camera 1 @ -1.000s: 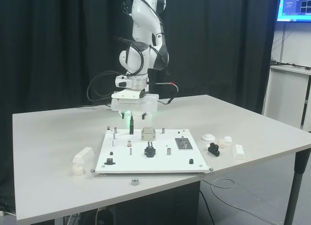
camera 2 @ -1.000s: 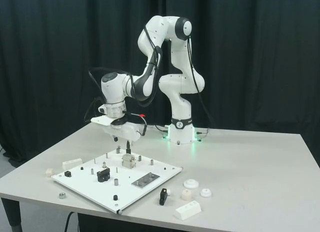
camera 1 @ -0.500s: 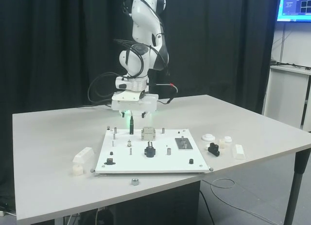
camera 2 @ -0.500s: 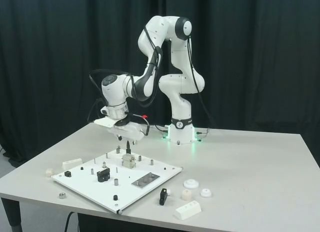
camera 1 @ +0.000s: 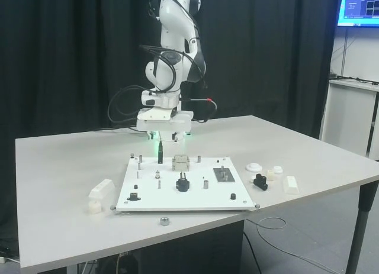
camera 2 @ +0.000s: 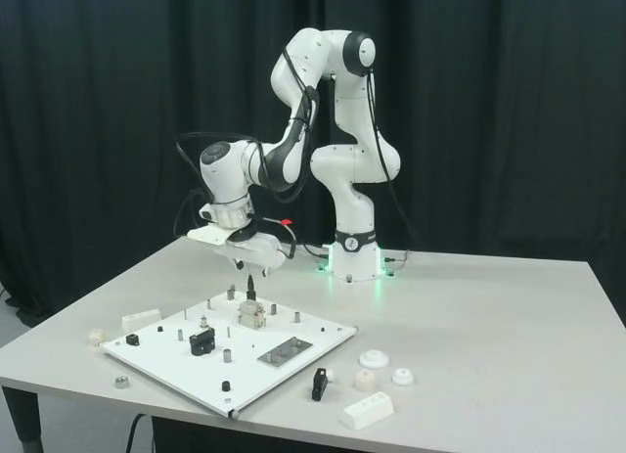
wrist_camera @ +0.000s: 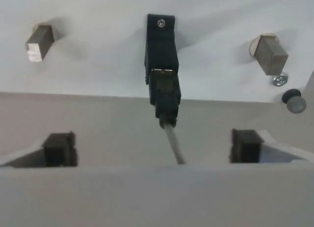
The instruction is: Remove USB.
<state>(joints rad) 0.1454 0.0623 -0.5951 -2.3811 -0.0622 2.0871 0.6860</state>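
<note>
gripper [camera 1: 164,135] hangs above the white board [camera 1: 185,180], fingers spread apart and grasping nothing. black usb plug [wrist_camera: 164,92] stands upright in its black socket [wrist_camera: 160,39] at the board's far edge, directly at six o'clock under the gripper.

Robotics lab, black curtains [camera 2: 509,111] (all round), grey table [camera 2: 489,306], wall screen [camera 1: 359,7]

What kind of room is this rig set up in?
Most likely a robotics lab or test cell: the white arm is bolted to a grey table, black curtains hang behind it, and a white task board carries small fixtures, including the USB plug.
</note>
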